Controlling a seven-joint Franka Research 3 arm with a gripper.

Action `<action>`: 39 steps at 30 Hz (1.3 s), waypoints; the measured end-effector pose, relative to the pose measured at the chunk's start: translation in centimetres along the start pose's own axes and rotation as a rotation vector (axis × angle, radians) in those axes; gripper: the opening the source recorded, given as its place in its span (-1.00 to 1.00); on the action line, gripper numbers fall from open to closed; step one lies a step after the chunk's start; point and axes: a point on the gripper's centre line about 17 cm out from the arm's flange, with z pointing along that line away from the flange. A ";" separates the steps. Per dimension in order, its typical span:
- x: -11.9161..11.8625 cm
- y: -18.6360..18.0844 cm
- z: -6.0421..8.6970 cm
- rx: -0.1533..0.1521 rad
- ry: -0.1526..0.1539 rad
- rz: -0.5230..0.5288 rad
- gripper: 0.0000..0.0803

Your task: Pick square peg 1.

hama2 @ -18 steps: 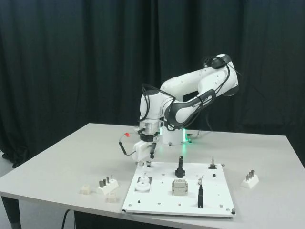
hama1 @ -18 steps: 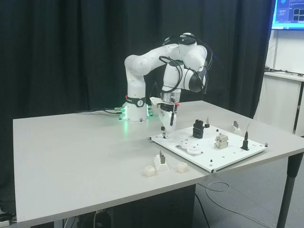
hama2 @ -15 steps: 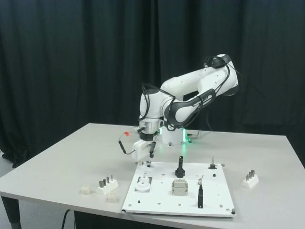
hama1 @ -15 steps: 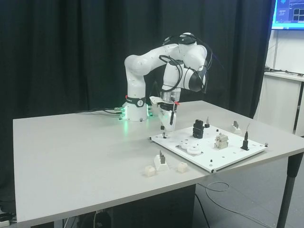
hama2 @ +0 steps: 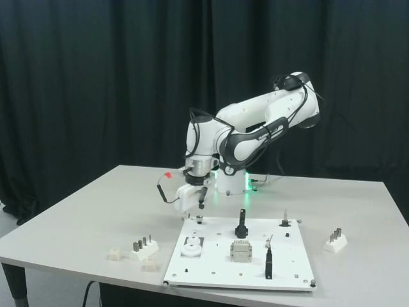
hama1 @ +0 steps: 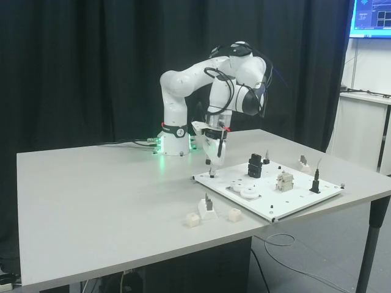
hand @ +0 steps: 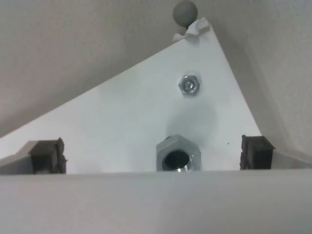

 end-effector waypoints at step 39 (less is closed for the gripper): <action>3.9 -1.9 -3.4 0.059 0.074 -0.481 0.99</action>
